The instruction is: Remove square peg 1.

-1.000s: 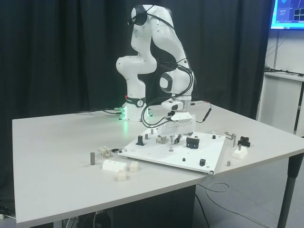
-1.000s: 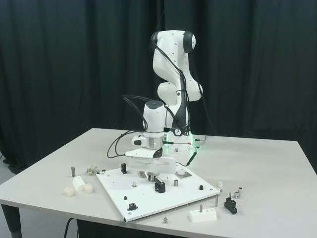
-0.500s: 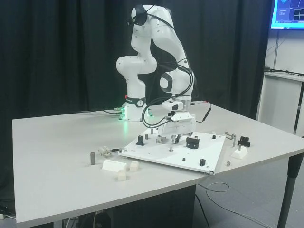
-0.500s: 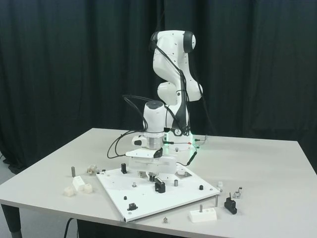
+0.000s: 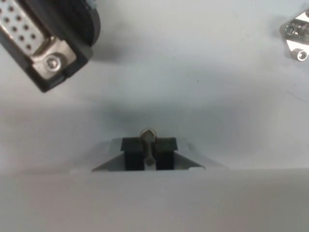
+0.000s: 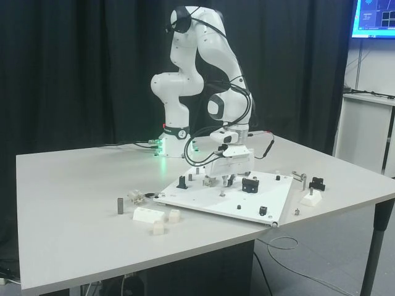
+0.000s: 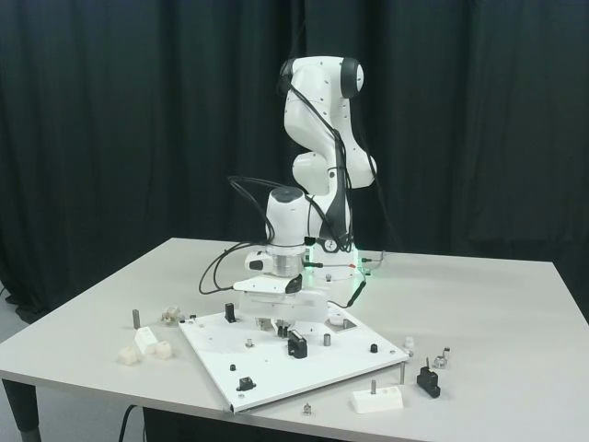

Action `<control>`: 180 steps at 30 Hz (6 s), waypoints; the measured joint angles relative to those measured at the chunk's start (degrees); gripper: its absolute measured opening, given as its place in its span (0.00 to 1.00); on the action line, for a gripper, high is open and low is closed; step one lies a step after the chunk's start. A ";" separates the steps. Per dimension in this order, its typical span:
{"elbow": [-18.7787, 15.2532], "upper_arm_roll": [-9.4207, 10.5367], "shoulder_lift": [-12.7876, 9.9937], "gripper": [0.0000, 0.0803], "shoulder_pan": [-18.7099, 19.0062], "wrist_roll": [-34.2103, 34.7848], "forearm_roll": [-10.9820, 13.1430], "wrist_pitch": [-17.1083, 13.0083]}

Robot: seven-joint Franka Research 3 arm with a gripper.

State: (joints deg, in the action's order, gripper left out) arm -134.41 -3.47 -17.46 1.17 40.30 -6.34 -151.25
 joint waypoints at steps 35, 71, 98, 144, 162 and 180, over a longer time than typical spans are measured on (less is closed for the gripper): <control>0.00 -0.19 -0.02 0.06 -0.01 2.54 2.78 -0.08; 0.00 -0.23 -0.01 0.06 -0.01 2.37 3.61 -0.08; 0.04 -0.34 -0.01 0.06 -0.01 -6.78 3.61 -0.08; 0.06 -0.39 0.08 0.06 -0.01 -11.56 3.68 0.06; 0.06 -0.39 0.78 0.06 0.04 -9.04 3.68 0.87; 0.06 -0.40 1.06 0.06 0.05 -9.00 3.67 1.20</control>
State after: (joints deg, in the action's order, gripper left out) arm -134.35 -3.87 -16.39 1.21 31.30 -2.67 -150.04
